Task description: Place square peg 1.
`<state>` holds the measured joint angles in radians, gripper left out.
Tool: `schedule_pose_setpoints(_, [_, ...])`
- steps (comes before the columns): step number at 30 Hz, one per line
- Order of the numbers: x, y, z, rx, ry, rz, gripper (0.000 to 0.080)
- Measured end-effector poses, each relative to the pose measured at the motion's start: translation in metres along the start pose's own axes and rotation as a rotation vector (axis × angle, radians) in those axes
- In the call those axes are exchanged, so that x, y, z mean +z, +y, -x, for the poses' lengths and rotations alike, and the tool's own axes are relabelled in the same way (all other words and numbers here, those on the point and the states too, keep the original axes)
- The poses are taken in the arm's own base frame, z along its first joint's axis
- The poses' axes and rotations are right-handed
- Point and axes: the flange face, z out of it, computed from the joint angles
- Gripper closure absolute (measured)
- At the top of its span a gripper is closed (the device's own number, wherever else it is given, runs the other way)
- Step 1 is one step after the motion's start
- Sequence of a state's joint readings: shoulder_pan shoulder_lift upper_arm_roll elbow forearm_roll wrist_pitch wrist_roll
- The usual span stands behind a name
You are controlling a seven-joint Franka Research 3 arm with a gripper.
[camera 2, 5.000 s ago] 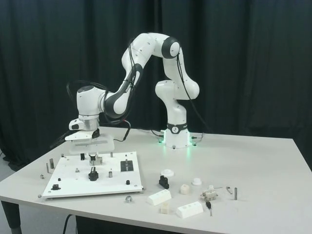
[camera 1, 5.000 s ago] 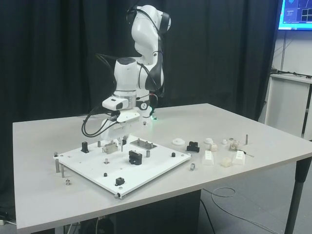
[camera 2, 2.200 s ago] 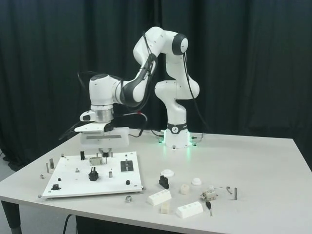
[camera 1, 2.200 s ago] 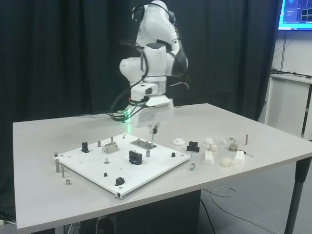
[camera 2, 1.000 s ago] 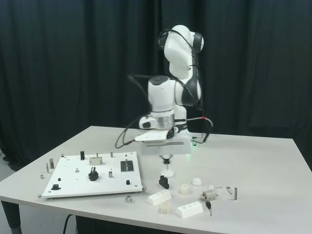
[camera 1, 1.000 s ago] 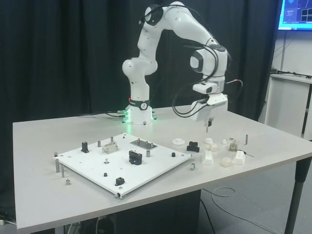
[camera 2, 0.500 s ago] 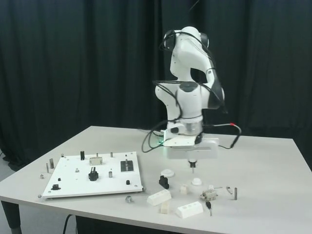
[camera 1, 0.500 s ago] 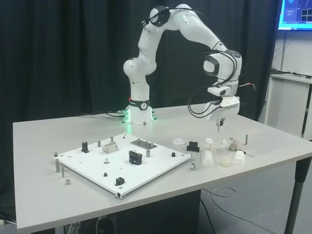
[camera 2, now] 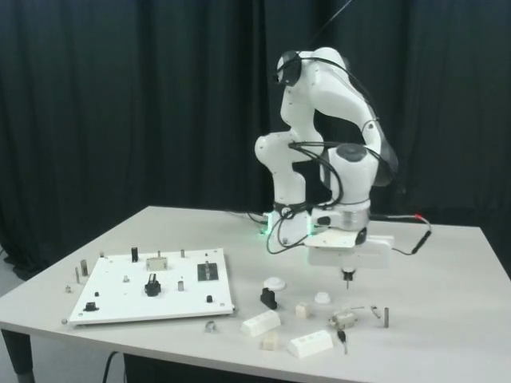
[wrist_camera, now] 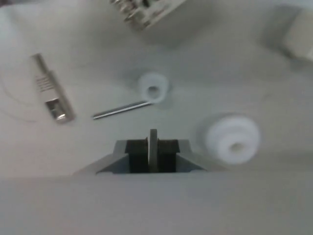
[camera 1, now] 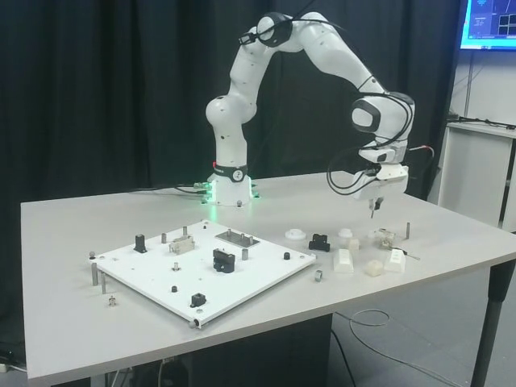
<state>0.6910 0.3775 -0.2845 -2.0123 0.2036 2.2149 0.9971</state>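
Now, in the wrist view, the gripper [wrist_camera: 153, 147] has its fingers drawn together to a thin seam, with nothing held that I can make out. Beneath it lie two white round plastic pieces [wrist_camera: 232, 139], one thin metal rod [wrist_camera: 122, 110] and one grey ridged bar [wrist_camera: 49, 90].

First room view: the gripper has travelled farther from the white assembly board [camera 1: 258, 278]. One slim grey upright peg [camera 1: 407, 230] stands near it on the grey table [camera 1: 64, 242].

Second room view: the gripper hovers above the loose parts; whether that peg is square cannot be told.
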Motion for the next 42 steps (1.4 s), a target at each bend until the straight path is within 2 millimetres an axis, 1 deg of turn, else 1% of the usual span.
schedule_pose_setpoints(11, [0.023, -0.015, 0.046, 0.049, 0.015, 0.015, 0.0767])
schedule_pose_setpoints(18, [0.034, -0.023, 0.068, 0.072, 0.021, 0.014, 0.0767])
schedule_pose_setpoints(28, [0.044, -0.026, 0.085, 0.082, 0.026, 0.01, 0.0767])
schedule_pose_setpoints(40, [0.049, -0.028, 0.093, 0.092, 0.031, 0.008, 0.0767])
schedule_pose_setpoints(41, [0.05, -0.029, 0.094, 0.093, 0.031, 0.008, 0.0506])
schedule_pose_setpoints(42, [0.05, -0.029, 0.094, 0.095, 0.032, 0.008, 0.0506])
